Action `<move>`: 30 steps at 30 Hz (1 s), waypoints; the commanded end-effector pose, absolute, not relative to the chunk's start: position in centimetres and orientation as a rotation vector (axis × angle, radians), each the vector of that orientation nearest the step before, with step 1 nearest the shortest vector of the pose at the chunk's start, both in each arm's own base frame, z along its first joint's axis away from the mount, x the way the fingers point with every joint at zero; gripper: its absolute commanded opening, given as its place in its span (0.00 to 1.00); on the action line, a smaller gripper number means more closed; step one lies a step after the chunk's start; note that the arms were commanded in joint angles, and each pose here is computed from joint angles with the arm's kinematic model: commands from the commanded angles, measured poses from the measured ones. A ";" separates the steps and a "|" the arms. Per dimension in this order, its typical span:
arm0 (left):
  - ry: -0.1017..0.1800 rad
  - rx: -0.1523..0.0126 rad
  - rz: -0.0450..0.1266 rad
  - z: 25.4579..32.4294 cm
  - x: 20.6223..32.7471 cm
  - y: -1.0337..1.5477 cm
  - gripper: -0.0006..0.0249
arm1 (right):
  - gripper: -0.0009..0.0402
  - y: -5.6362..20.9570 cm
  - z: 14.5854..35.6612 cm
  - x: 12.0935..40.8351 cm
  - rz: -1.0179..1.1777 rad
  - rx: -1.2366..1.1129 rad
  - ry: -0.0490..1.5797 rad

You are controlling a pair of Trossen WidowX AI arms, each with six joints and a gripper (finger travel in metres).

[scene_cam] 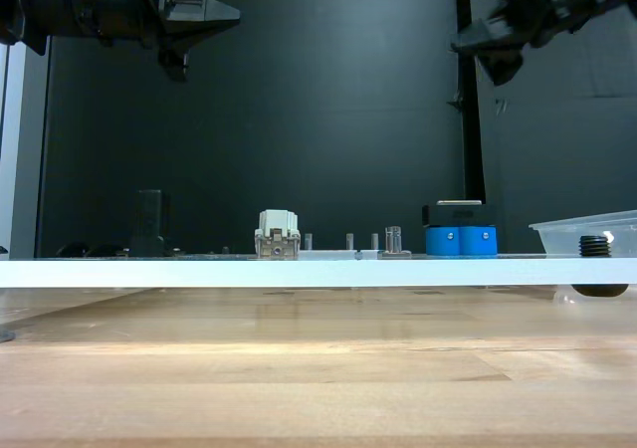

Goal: Pick the RJ45 connector and install on the taskboard

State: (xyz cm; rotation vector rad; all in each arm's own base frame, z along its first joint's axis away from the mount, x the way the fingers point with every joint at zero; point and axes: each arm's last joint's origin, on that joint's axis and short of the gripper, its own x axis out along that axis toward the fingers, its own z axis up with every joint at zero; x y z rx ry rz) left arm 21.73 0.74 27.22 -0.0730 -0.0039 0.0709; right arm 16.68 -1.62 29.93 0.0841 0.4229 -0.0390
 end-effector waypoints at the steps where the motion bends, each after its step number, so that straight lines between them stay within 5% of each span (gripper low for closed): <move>1: -0.004 -0.073 0.071 27.22 21.7 0.75 0.02 | 0.02 -1.4 30.5 15.4 -0.030 0.066 0.591; 11: -0.004 -0.073 0.071 27.22 21.7 0.75 0.02 | 0.02 -0.7 31.2 11.9 0.028 0.081 0.943; 23: -0.004 -0.073 0.071 27.22 21.7 0.75 0.02 | 0.03 -0.3 30.8 9.6 0.046 0.086 1.123; 30: -0.004 -0.073 0.070 27.22 21.7 0.74 0.03 | 0.14 -0.2 30.5 9.0 0.039 0.088 1.194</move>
